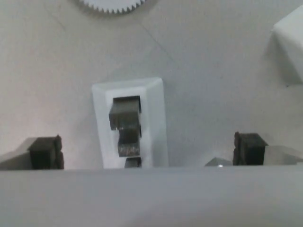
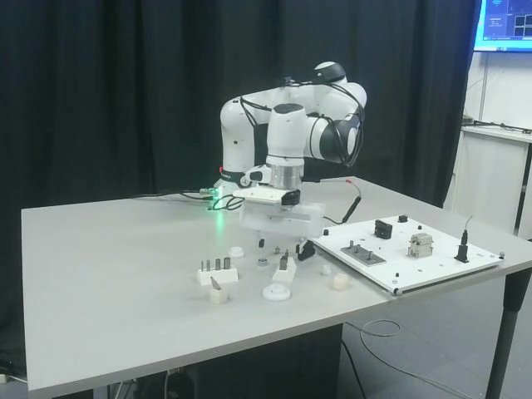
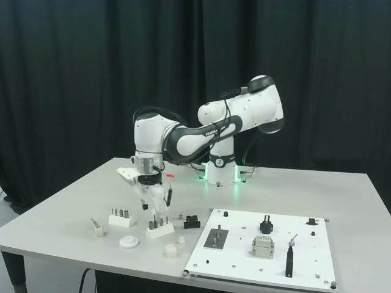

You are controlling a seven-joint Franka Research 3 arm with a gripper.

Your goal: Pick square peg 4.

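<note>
White jointed arm with black joint bands, green-lit base.

Holder looks smooth white plastic, faintly glossy; the peg in it dull grey metal; table matt grey, smooth; gear at frame top white plastic; arm glossy white; curtain black cloth.

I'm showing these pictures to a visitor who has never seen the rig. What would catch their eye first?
The white arm stands out against the black curtain, bent low over the grey table. Its end effector hangs open just above a small white holder with a dark square peg in it. Next, the white board of parts at the table's front edge.
</note>
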